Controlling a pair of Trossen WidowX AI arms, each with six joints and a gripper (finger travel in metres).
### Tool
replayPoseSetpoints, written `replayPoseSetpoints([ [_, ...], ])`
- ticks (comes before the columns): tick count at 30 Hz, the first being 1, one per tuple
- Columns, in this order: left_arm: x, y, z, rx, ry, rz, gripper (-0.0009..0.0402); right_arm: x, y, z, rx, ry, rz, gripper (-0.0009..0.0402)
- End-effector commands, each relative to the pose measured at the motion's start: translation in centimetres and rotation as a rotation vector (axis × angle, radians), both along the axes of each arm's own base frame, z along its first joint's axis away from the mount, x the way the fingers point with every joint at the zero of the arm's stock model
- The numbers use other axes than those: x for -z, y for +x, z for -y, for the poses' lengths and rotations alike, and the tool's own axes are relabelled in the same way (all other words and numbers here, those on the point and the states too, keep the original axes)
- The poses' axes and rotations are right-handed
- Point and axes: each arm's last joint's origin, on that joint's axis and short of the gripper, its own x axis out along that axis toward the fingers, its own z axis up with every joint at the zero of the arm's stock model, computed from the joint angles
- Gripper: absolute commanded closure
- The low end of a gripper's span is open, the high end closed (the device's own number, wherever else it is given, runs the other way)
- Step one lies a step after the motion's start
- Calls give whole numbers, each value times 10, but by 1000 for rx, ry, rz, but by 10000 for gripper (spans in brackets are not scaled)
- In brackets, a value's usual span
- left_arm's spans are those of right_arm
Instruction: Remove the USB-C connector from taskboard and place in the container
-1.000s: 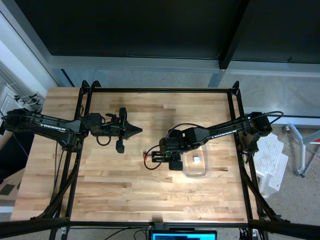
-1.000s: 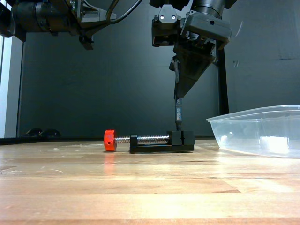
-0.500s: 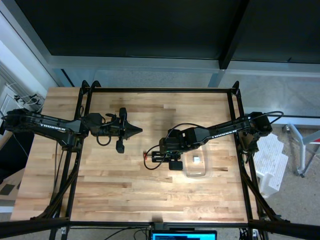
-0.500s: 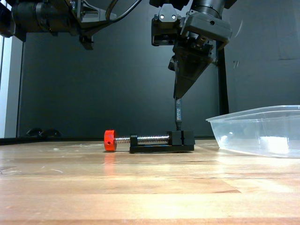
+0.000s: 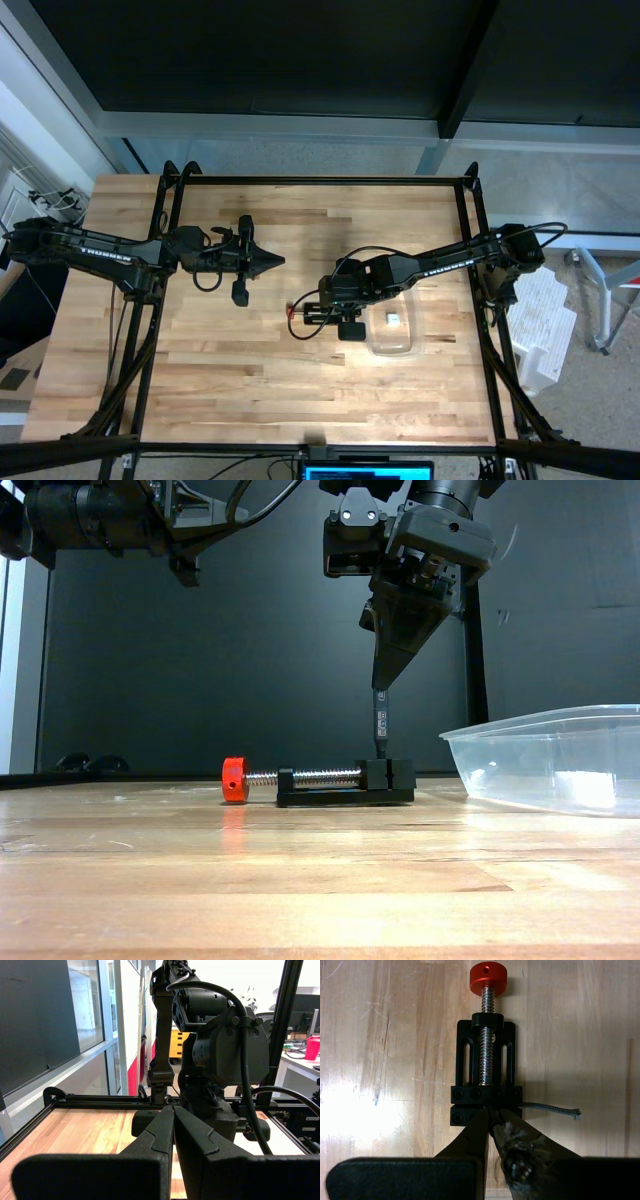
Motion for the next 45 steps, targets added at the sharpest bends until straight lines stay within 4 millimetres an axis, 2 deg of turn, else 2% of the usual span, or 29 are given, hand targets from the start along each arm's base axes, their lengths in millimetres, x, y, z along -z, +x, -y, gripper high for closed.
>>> replayPoseSetpoints([
  [1,0,0,0,0,0,0,393,0,0,0,1,-1,-3,394],
  [19,0,0,0,0,0,0,393,-11,-5,1,1,4,26,393],
  [30,0,0,0,0,0,1,393,-26,-5,0,-1,6,37,393],
  [38,0,0,0,0,0,1,393,-26,-7,-2,-5,6,25,393],
  [45,0,0,0,0,0,1,393,-34,-19,-6,-21,10,28,393],
])
